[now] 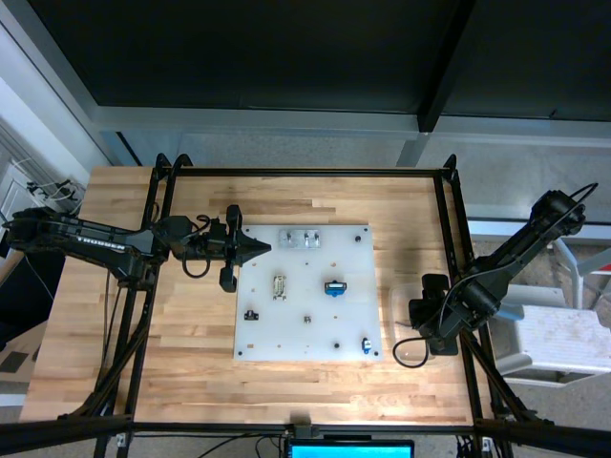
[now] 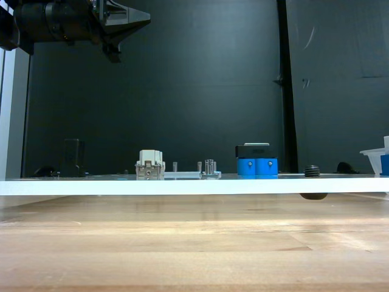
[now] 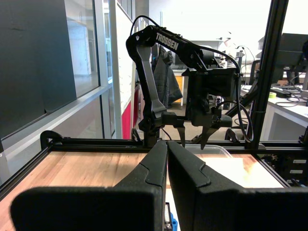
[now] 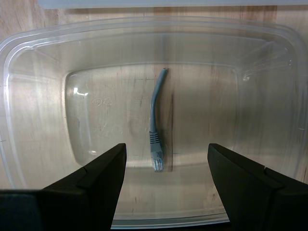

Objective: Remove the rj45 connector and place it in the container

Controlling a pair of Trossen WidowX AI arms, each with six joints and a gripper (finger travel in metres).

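Connector first: the grey-booted rj45 connector (image 4: 156, 161) on its short grey cable stub (image 4: 155, 106) lies flat on the floor of the clear, colourless plastic container (image 4: 29, 96), a low-walled rectangle with rounded corners. It sits near the container's middle and touches none of its walls. From that I judge the task is all but done, with only the retreat left.

My right gripper (image 4: 166, 163) hangs directly over the container, looking straight down into it. Its black fingers (image 4: 103, 173) are spread wide, one to each side of the connector and above it, gripping nothing. I read that spread as a release posture, and the height should let the arm lift away without catching the rim.

Just beside the container, the white square task board (image 1: 305, 324) lies on the pale wooden bench (image 1: 191, 363) with its other fittings in place.

My left gripper (image 1: 260, 248) is well apart from the container, high over the board's opposite edge. Its fingers (image 3: 159, 168) are pressed together and empty, pointing toward the container. I take it as parked there, out of the working arm's way.
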